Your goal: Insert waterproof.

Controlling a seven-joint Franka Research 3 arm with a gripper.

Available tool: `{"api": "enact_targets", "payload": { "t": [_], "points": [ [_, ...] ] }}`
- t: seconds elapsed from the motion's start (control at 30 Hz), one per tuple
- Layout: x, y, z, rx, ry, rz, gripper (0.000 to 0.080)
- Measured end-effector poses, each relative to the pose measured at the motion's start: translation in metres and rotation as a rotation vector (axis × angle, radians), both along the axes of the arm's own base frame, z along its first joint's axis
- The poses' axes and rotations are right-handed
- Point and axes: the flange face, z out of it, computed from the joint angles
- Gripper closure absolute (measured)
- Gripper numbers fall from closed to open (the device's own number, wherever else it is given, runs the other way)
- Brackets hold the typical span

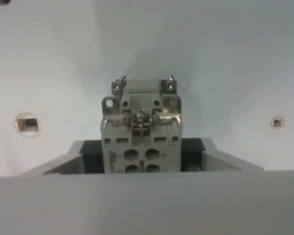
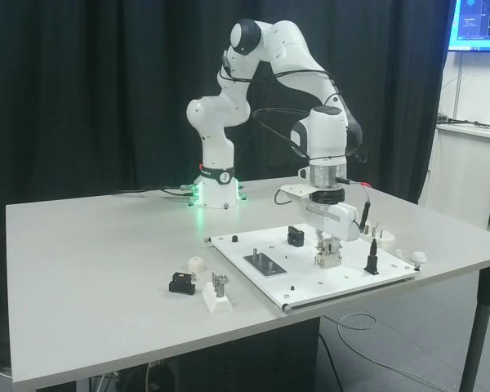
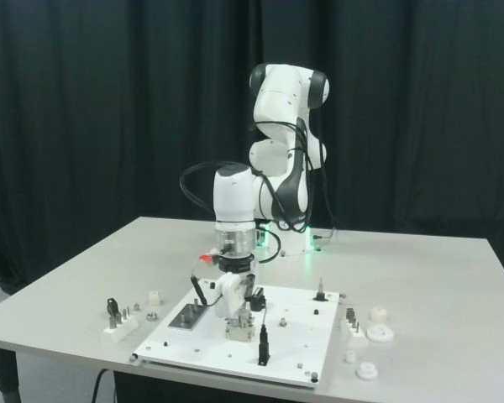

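wrist view: connector [image 1: 139, 129], grey with metal clips, sits at frame centre on the white board [image 1: 54, 73], partly hidden by the gripper body low in the frame; whether the fingers pinch it cannot be told.
first room view: gripper [image 2: 330, 242] hangs straight over the connector right of centre, probably to press it squarely down.
second room view: same stack, lower centre.

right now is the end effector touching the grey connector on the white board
Cannot tell. In the first room view the end effector sits right over the connector, but no view plainly shows contact or a gap.
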Motion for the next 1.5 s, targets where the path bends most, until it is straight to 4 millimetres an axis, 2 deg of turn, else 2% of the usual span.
{"api": "enact_targets", "payload": {
  "t": [0.73,0.77,0.93,0.97,1.13,1.17,1.47,1.5],
  "points": [
    [-0.0022,0.0002,0.0003,0.001,-0.019,-0.037,0.0488],
    [-0.0023,0.0002,0.0003,0.0,-0.022,-0.038,0.0453],
    [-0.0041,0.0002,-0.0018,-0.005,-0.024,-0.038,0.0453],
    [-0.0043,0.0004,-0.0022,-0.006,-0.024,-0.033,0.0192],
    [-0.0048,0.0015,-0.0031,-0.02,-0.025,0.033,0.0192],
    [-0.0048,0.0015,-0.0031,-0.021,-0.025,0.036,0.0044],
    [-0.0053,0.0032,0.0029,-0.041,-0.016,0.065,0.0044],
    [-0.0055,0.0039,0.0046,-0.043,-0.014,0.072,0.001]
  ]
}}
